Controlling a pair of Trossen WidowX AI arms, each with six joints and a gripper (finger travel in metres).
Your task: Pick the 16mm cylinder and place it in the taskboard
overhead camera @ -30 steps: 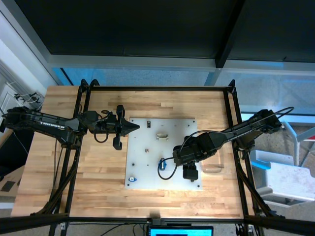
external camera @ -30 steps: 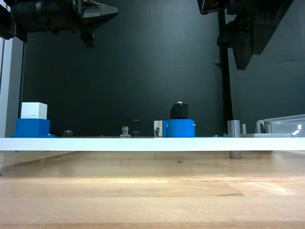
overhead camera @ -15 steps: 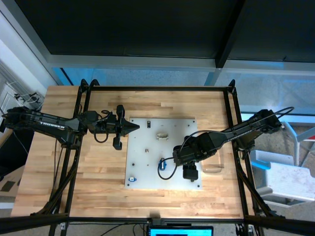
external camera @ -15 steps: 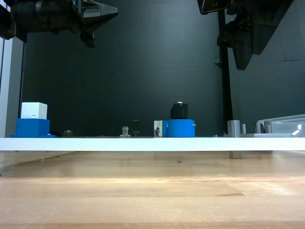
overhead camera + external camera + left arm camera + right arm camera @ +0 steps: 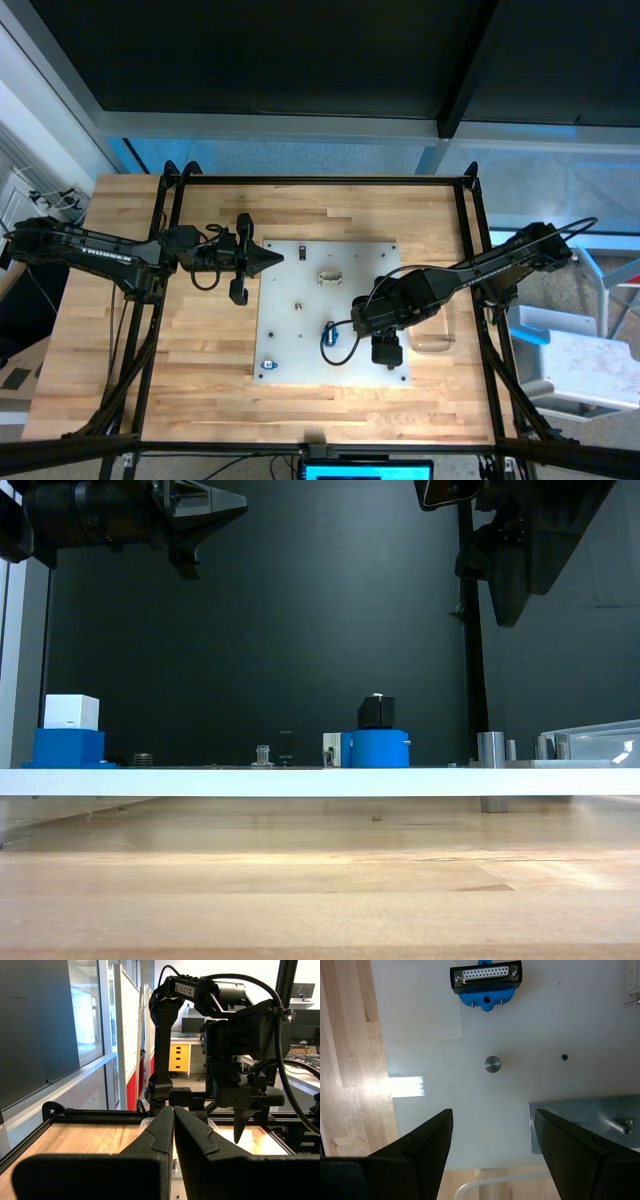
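On the tabletop, the taskboard lies under the right gripper. That gripper hides from the high view what the right wrist view shows: one 16mm cylinder, a round grey metal end, standing in the board below released, empty fingers. The left gripper hovers at the board's left edge, fingers clenched on nothing.

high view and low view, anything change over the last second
Nothing visibly changed. The right gripper still hangs open over the taskboard, the 16mm cylinder stands in the board below it as before, and the left gripper stays shut, raised by the board's far left corner.
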